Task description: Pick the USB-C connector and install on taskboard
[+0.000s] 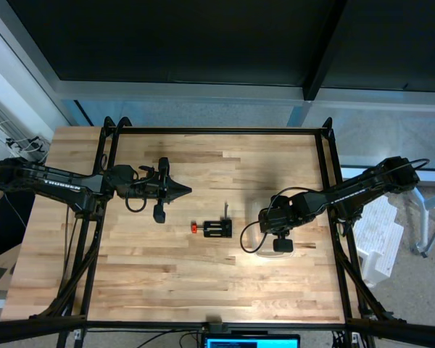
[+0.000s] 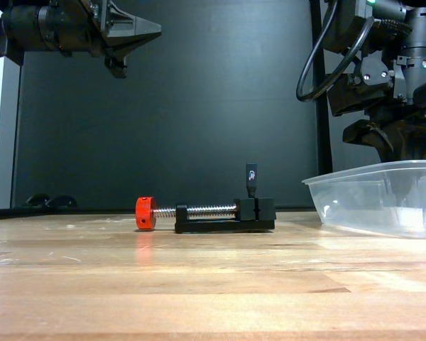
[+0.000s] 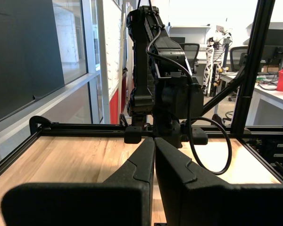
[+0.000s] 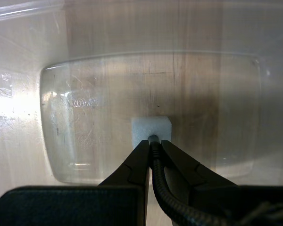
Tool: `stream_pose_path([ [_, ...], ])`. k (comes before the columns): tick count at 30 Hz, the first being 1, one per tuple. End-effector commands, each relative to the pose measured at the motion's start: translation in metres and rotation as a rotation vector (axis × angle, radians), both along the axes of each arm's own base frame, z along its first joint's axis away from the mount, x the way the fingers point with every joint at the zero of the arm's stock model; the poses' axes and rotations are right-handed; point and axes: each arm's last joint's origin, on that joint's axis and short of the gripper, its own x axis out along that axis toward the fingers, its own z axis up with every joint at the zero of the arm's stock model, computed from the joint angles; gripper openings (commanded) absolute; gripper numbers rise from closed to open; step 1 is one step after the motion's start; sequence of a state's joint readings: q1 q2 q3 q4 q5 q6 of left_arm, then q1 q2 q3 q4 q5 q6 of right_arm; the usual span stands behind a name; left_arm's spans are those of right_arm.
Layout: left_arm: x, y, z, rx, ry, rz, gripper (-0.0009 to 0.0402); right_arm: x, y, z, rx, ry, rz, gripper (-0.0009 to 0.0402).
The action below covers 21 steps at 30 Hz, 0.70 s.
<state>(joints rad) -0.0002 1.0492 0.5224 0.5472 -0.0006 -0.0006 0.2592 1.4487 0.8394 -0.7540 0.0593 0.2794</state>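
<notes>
Work in hand done with the right gripper (image 4: 153,145), reaching down into the clear plastic rectangular tray (image 2: 341,200) on the right part of the light wooden table (image 1: 167,283). Jaws narrow there, pressed from both sides on the black USB-C connector (image 4: 154,140) with braided cable, right at its end, with the tip touching a small white foam block (image 4: 151,125) on the tray floor. Judged as the pick step: grasp seemingly made, lift not yet done.

To do it well, lift straight up first, slowly, until clear of the tray wall, and avoid dragging the foam block along. Keep the grip firm, because of the stiff cable probably pulling sideways and turning the plug between the pads. Only then travel toward the small black block-shaped taskboard (image 2: 227,217), lying well apart from the tray near the table middle, with a red-orange round knob (image 2: 145,213) at the end far from the tray and a thin dark upright pin (image 2: 250,179) at the nearer end. Keep the connector vertical, line up before going down, and press gently without forcing. Cannot tell the exact socket from here.

Left gripper (image 1: 180,191) parked high over the left side of the table, well apart from the taskboard, fingers closed together on nothing.
</notes>
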Motion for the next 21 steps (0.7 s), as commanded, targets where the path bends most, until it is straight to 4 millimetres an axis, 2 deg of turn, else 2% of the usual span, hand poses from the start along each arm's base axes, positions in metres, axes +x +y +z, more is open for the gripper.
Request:
stream_pose_path([
  [1, 0.000, 0.000, 0.000, 0.000, 0.000, 0.000, 0.0000, 0.000, 0.000, 0.000, 0.001, -0.002, 0.000, -0.0001],
  [15, 0.000, 0.000, 0.000, 0.000, 0.000, 0.000, 0.0000, -0.007, -0.002, 0.017, 0.017, -0.067, 0.000, 0.0000],
  [21, 0.000, 0.000, 0.000, 0.000, 0.000, 0.000, 0.0000, -0.007, -0.002, 0.038, 0.017, -0.073, 0.000, 0.0000],
])
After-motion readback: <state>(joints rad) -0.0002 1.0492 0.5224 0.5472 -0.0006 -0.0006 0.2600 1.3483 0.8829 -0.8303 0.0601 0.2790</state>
